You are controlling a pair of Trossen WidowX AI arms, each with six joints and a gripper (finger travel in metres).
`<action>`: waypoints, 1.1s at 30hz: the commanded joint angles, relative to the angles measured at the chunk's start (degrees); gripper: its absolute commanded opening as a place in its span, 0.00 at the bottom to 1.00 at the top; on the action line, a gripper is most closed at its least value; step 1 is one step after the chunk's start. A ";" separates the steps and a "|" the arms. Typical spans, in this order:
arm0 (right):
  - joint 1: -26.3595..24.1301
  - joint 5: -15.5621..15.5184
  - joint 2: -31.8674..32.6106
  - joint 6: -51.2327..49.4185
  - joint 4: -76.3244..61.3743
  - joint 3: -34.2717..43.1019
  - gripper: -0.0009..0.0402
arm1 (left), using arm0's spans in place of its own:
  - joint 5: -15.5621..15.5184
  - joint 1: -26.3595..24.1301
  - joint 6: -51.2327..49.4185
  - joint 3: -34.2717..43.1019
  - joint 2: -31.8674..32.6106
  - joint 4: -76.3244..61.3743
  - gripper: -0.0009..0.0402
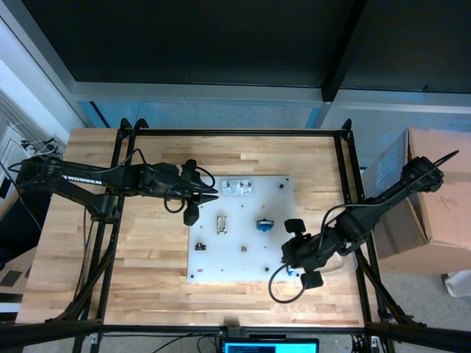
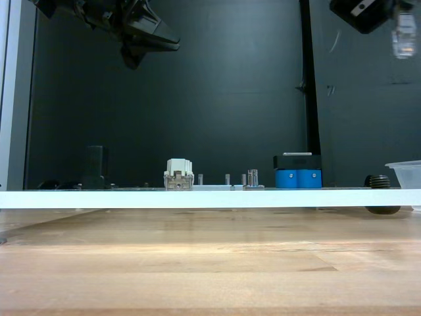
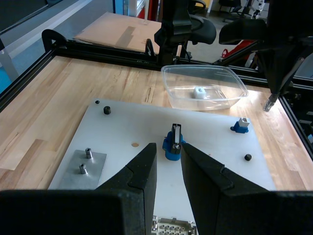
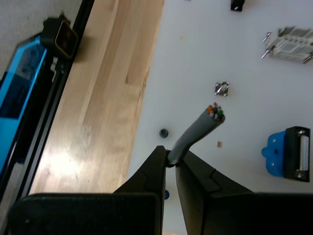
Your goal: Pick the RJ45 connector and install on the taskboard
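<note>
From above, we are seeing the left gripper (image 1: 212, 193) hovering over the board's (image 1: 235, 261) left edge. The right gripper (image 1: 291, 256) is hanging over its right edge, just beside the bin (image 1: 344, 265).

Low down, both grippers are riding high above the board. The RJ45 (image 2: 402, 34) is dangling from the right gripper, clear plug pointing down and well clear of any seat, probably so it can enter from above.

Through the left wrist, we are finding its fingers (image 3: 139, 171) slightly parted around nothing, aiming past the D-sub (image 3: 171, 143) toward the small blue socket (image 3: 240, 126).

Through the right wrist, the fingers (image 4: 149, 169) are pinching the RJ45's grey cable stub (image 4: 193, 133), which is sticking out between them. We are judging that this grip is leaving the plug end free for insertion
</note>
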 commanded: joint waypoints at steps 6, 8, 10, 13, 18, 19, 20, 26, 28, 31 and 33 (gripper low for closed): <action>5.03 1.84 -0.11 2.29 0.35 -4.85 0.02 | 0.00 0.00 0.04 0.00 0.04 0.00 0.18; 5.79 1.81 -0.72 3.50 1.51 -6.29 0.02 | 0.02 0.00 0.04 0.00 0.04 0.00 0.18; 6.47 2.34 -1.14 3.69 2.80 -7.72 0.02 | 0.02 0.00 0.04 0.00 0.04 0.00 0.18; 7.82 5.14 -1.25 3.76 2.95 -8.68 0.02 | 0.00 0.00 0.04 0.00 0.04 0.00 0.18; 8.20 6.03 -1.42 3.67 5.03 -10.47 0.02 | 0.02 -0.02 0.04 0.00 0.04 0.00 0.18; 8.22 6.03 -1.46 3.69 5.60 -10.99 0.02 | 0.02 0.00 0.04 0.00 0.04 0.00 0.18; 8.26 5.97 -1.46 3.69 6.08 -11.50 0.02 | 0.02 0.00 0.04 0.00 0.04 0.00 0.18; 8.26 6.08 -1.33 3.52 6.14 -12.20 0.02 | 0.02 0.00 0.04 0.00 0.04 0.00 0.18; 8.24 6.08 -1.33 3.52 6.25 -12.59 0.02 | 0.02 0.00 0.04 0.00 0.04 0.00 0.18; 8.24 6.05 -1.33 3.50 7.21 -13.20 0.02 | 0.02 0.00 0.04 0.00 0.04 0.00 0.18; 8.26 6.03 -1.33 3.50 7.93 -13.62 0.02 | 0.00 0.00 0.04 0.00 0.04 0.00 0.18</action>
